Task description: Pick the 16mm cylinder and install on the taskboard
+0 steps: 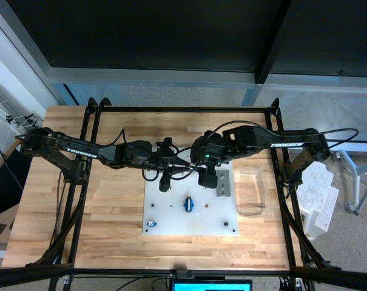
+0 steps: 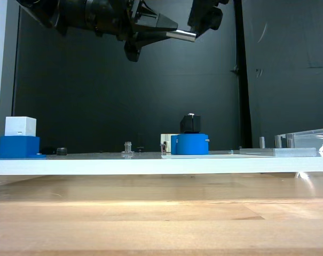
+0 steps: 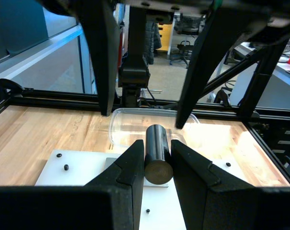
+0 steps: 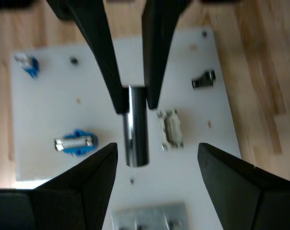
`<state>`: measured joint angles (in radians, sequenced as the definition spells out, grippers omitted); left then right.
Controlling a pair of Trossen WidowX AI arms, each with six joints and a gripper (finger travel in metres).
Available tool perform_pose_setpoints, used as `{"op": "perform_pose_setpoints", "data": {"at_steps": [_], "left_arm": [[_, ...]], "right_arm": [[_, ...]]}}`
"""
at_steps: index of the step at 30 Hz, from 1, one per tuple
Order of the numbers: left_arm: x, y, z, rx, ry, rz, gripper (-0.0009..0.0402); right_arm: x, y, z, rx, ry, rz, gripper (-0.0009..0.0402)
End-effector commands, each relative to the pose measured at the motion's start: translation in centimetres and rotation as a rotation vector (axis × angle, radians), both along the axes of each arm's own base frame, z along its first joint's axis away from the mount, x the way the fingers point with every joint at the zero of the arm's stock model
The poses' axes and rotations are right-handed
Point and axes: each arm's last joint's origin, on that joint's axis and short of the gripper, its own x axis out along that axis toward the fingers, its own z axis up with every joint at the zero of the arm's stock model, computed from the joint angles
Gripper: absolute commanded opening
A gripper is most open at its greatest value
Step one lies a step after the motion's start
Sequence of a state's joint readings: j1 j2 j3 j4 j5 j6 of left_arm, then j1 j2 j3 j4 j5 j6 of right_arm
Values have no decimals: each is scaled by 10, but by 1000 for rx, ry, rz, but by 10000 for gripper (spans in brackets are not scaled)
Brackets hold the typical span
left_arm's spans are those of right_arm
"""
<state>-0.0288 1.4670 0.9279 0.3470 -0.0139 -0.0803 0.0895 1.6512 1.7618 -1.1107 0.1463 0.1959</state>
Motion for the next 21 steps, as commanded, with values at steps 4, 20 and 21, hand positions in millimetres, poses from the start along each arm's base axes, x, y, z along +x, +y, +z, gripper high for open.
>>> {"op": "perform_pose_setpoints", "data": {"at_steps": [4,20,21], "left_arm": [[1,2,5,3,-52,26,5],[1,3,27,-48,-278,67,5],[1,3,29,-53,-299,68,5]], "right_arm": [[-14,1,-3,0,-175,7,232],[-72,-4,-20,-29,-784,3,231],[-74,-4,-22,-25,-815,1,231]]}}
